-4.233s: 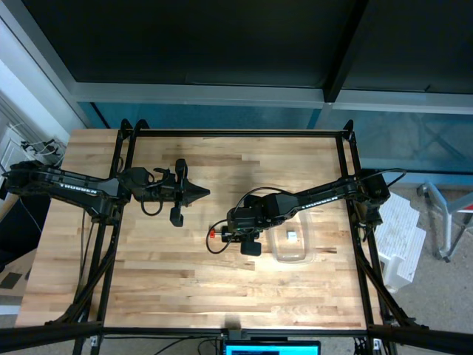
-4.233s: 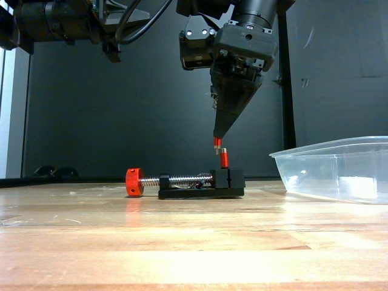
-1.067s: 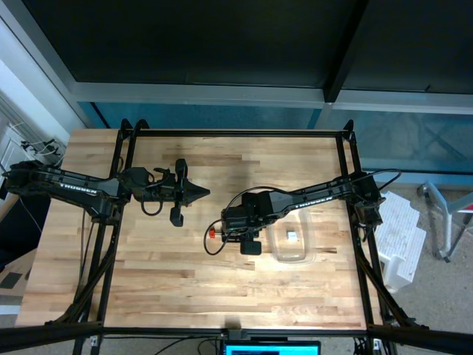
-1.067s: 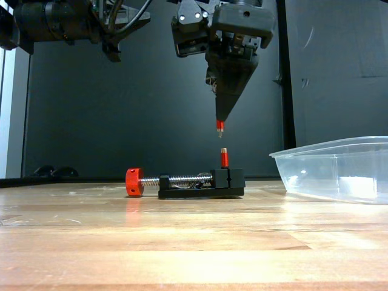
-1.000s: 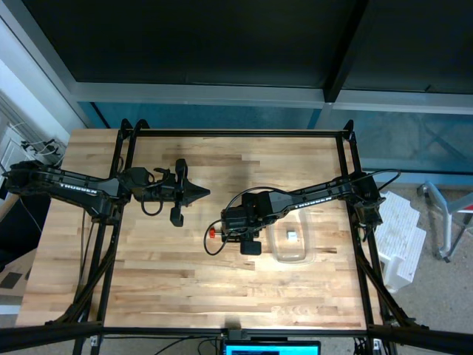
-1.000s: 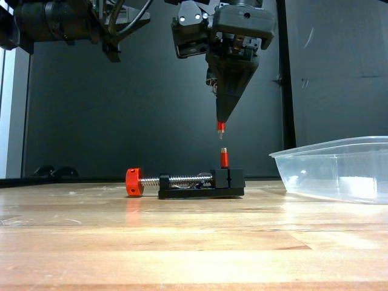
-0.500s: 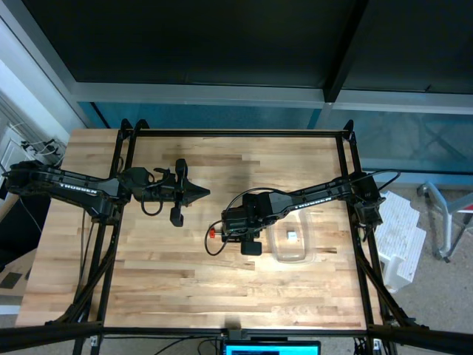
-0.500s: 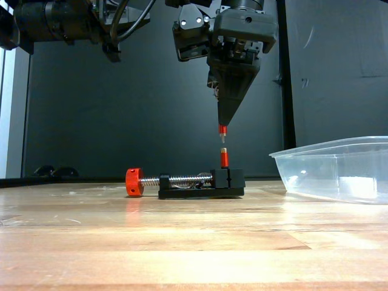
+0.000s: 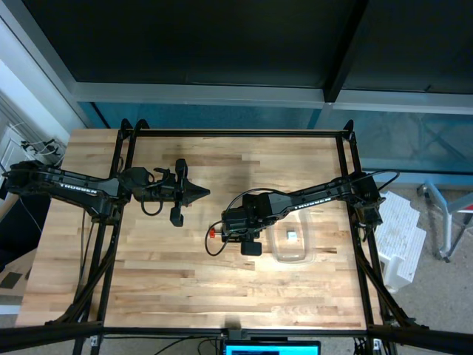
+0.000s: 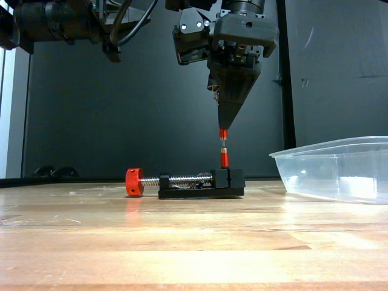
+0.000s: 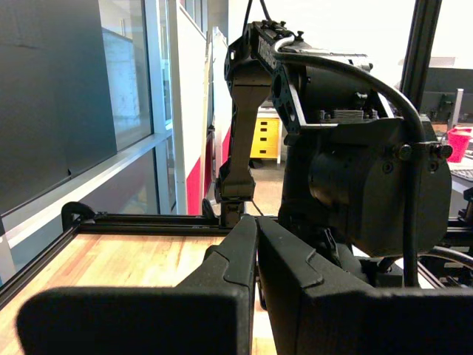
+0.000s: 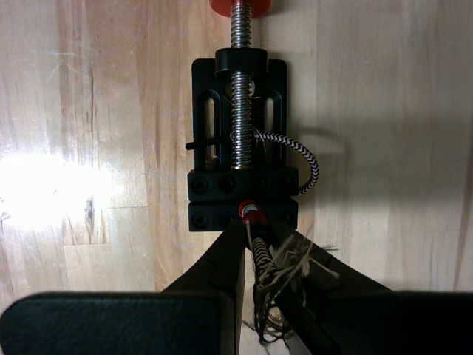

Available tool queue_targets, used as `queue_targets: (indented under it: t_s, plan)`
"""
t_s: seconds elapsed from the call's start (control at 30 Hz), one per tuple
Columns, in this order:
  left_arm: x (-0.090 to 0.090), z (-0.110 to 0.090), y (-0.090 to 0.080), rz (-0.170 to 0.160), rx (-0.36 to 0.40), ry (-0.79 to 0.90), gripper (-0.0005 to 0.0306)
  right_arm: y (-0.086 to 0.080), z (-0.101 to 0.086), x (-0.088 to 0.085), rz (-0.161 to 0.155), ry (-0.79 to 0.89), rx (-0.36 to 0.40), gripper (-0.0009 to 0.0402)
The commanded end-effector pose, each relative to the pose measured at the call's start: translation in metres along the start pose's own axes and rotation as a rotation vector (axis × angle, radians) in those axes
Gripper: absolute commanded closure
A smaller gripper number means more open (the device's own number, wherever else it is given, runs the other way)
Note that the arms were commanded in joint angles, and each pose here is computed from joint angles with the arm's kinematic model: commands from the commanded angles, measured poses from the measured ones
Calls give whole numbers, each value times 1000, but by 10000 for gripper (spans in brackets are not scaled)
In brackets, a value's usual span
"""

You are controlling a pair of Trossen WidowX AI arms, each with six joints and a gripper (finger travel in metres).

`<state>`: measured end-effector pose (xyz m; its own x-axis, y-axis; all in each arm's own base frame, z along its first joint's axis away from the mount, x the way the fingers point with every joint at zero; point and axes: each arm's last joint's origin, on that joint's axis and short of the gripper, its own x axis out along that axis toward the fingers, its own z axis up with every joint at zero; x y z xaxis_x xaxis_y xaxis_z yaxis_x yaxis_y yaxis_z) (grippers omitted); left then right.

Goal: Pick the rca connector and install on the hub

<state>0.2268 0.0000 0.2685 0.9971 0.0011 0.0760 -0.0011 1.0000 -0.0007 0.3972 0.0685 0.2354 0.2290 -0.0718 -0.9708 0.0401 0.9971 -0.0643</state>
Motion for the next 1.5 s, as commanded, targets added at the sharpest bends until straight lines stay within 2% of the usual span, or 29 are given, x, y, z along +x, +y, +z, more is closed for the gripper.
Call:
queue_targets:
  t_s: [0.03, 0.9, 1.5]
  plan:
    - [0, 0, 0, 0, 0, 0, 300, 0, 0, 0, 0, -2, 1, 389]
    - [0, 0, 0, 0, 0, 0, 300, 0, -1, 5, 1, -3, 0, 389]
    - [0, 0, 0, 0, 0, 0, 300, 1, -4, 16, 2, -10, -6, 389]
